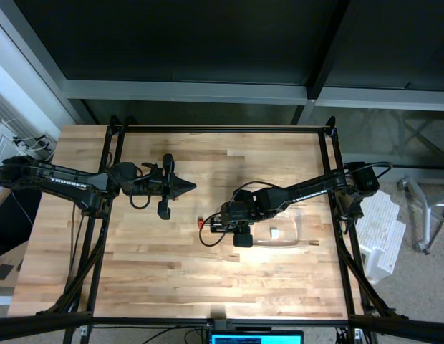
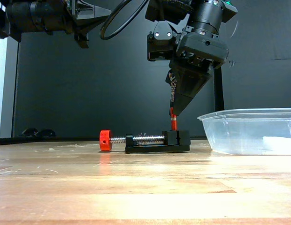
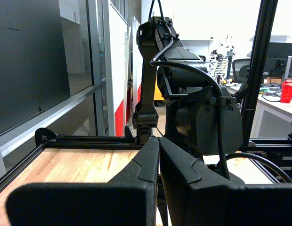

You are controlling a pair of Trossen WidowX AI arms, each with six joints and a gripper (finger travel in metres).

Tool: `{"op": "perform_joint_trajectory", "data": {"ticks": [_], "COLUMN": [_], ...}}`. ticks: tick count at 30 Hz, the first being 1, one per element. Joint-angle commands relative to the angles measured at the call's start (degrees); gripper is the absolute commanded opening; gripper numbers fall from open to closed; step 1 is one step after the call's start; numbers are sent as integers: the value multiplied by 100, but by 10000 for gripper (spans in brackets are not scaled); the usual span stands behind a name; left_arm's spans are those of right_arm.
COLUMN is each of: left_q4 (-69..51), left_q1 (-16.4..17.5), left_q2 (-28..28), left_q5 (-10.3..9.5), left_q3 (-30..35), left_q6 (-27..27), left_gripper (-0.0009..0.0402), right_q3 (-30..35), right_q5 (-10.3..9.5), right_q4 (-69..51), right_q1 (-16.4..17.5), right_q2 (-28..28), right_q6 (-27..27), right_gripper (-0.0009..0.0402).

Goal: Remove the RCA connector from the receptacle and place in the container

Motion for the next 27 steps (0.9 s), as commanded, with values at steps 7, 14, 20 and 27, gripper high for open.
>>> {"op": "perform_joint_trajectory", "data": {"ticks": [7,14,20,27], "left_q4": [2,2,2,2], "left_q1": [2,0,2,0], "left_q2": [2,2,2,2], "left_q5": [0,0,2,2], "left_q3": [2,2,2,2], "left_q6": [0,0,0,2], "left_gripper": [0,0,0,0], "right_q3": [-9,-11,-11,-9], "right_q5": [15,17,17,17], "right_q4": [44,42,44,52], "right_q1": [-2,-9,-13,-15], "right_q2": [2,2,0,0], "right_q6": [-96,-144,-155,-188], "right_gripper": [111,72,34,0]}}
